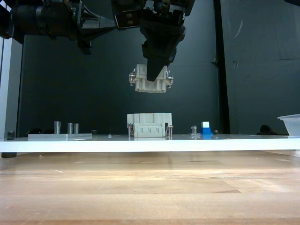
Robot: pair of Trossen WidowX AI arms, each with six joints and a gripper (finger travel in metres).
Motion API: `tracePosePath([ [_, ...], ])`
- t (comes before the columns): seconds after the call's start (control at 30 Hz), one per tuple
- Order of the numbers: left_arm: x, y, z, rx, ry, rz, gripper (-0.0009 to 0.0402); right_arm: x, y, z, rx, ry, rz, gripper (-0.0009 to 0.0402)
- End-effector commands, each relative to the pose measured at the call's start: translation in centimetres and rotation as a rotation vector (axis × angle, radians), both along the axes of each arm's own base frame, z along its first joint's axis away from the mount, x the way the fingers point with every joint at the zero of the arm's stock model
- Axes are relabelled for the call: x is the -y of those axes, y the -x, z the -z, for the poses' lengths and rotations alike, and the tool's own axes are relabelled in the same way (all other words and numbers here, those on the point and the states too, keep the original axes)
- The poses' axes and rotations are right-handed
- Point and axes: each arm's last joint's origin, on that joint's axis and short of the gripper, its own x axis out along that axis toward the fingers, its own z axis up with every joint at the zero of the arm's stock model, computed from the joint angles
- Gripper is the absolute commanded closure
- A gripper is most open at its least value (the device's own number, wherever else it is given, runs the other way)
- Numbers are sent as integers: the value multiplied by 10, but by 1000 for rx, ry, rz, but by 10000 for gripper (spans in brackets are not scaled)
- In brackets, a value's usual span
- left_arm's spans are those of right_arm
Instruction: Remove the HAN10-E connector and place it in the container
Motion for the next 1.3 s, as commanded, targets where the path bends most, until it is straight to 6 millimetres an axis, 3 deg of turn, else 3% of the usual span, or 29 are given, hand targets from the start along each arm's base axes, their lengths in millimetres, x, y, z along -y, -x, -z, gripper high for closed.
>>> tracePosePath([
  [0.03, 0, 0, 0, 1, 0, 0, 393, -2, 9, 0, -9, -2, 30, 343],
  [0.37, 0, 0, 0, 1, 0, 0, 393, -9, 53, 3, 26, -48, 88, 343],
  [0.7, 0, 0, 0, 1, 0, 0, 393, -11, 118, 4, 7, -59, 154, 343],
  [1.1, 0, 0, 0, 1, 0, 0, 393, -13, 196, 21, -40, -116, 274, 343],
  [1.3, 0, 0, 0, 1, 0, 0, 393, -15, 224, 33, -78, -126, 335, 343],
])
